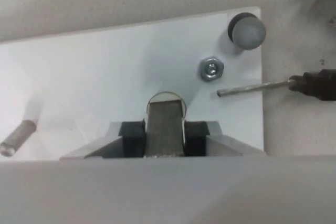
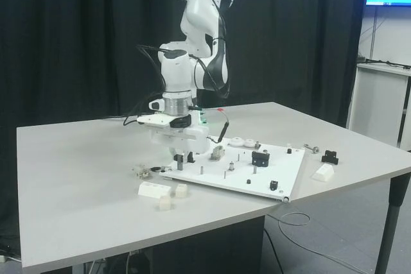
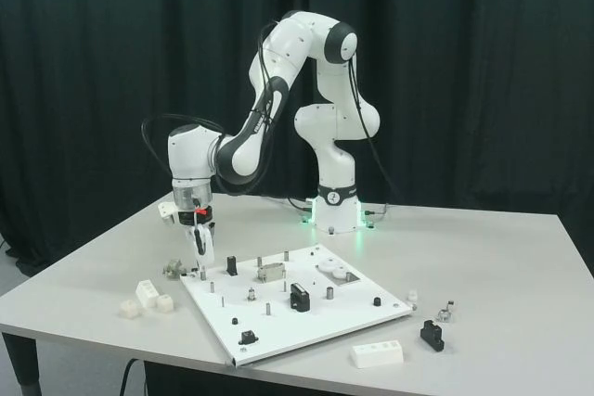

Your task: Remove square peg 4.

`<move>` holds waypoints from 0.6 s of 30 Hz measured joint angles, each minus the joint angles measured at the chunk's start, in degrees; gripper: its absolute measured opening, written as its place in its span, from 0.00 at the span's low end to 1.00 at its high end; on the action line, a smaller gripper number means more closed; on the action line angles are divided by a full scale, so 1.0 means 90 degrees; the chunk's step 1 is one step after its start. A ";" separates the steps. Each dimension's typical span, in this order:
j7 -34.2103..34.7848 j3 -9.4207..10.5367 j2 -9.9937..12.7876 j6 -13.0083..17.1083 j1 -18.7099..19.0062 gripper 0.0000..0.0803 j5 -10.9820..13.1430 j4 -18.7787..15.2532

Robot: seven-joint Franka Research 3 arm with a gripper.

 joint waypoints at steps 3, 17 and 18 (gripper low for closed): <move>0.0000 -0.0013 -0.0066 -0.0040 0.0004 0.19 -0.0002 -0.0004; 0.0196 -0.0085 -0.0427 -0.0272 0.0032 0.19 -0.0413 -0.0016; 0.0225 -0.0090 -0.0443 -0.0274 0.0039 0.19 -0.0462 -0.0019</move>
